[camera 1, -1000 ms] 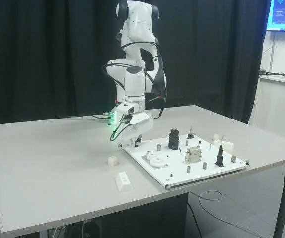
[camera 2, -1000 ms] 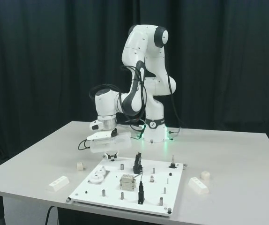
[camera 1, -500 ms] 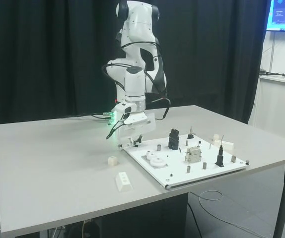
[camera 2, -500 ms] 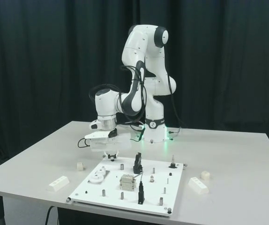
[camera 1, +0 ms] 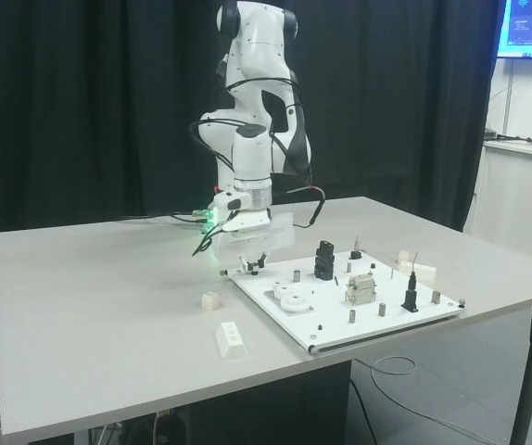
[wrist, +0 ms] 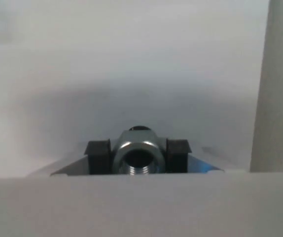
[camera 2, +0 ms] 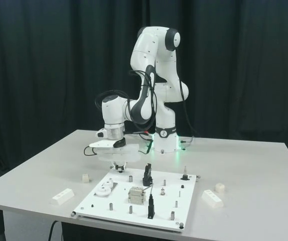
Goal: Insert bolt 4.
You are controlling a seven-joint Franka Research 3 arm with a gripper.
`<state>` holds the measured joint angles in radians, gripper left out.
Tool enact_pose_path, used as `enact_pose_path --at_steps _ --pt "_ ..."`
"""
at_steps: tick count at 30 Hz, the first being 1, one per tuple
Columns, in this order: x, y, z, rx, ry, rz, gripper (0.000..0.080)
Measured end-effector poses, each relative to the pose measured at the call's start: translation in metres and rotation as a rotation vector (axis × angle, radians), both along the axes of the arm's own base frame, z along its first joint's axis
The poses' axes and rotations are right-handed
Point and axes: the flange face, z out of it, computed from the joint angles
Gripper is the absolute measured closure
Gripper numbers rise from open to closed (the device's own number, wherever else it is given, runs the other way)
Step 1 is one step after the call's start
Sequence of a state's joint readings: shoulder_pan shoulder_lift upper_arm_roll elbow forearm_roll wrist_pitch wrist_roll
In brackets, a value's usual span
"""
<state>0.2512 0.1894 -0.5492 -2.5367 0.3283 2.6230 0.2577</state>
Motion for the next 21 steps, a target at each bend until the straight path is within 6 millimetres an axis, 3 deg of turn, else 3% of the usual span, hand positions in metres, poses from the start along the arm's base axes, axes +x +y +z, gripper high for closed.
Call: enact_pose_path --at_steps 21 --pt "0.0002 0.0002 0.0001 -0.015 0.033 -0.437 0.0565"
